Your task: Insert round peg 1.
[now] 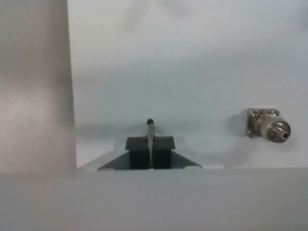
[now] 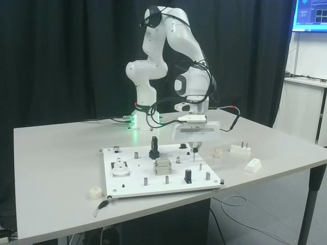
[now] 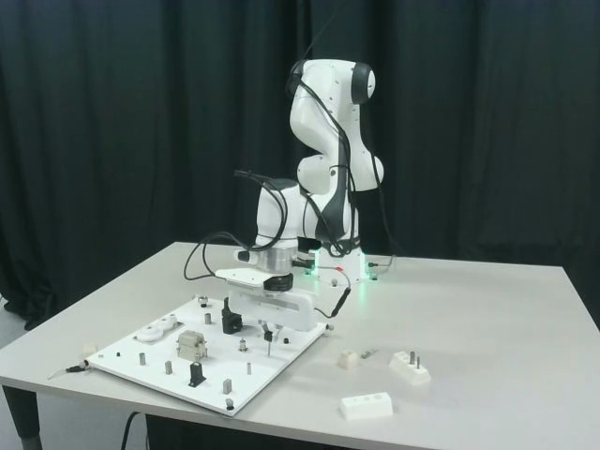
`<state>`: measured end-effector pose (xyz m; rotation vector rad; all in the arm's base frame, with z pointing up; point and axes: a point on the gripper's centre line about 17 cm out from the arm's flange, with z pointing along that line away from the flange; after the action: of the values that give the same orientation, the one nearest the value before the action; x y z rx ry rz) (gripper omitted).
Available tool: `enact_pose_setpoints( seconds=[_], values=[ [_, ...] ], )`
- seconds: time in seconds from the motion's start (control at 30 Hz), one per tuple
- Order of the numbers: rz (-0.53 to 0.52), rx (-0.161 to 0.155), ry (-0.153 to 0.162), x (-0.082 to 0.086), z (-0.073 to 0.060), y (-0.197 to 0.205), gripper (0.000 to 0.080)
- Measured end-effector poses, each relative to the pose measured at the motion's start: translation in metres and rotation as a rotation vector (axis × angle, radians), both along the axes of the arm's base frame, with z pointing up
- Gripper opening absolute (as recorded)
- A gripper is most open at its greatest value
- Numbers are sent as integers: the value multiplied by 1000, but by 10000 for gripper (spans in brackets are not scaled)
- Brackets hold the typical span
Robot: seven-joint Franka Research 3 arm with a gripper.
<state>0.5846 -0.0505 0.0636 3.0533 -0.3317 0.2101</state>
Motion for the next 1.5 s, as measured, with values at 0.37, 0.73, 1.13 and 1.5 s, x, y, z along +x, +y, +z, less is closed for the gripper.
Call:
enact_pose_setpoints(
  seconds=[0.37, 0.73, 1.13, 1.5],
  values=[
    [-2, -2, -7, 1, -3, -2, 15],
    [-2, -3, -15, 2, -4, -2, 15],
    [0, -2, -17, 2, -4, -1, 15],
    [3, -1, -17, 0, -6, 1, 15]
  ],
)
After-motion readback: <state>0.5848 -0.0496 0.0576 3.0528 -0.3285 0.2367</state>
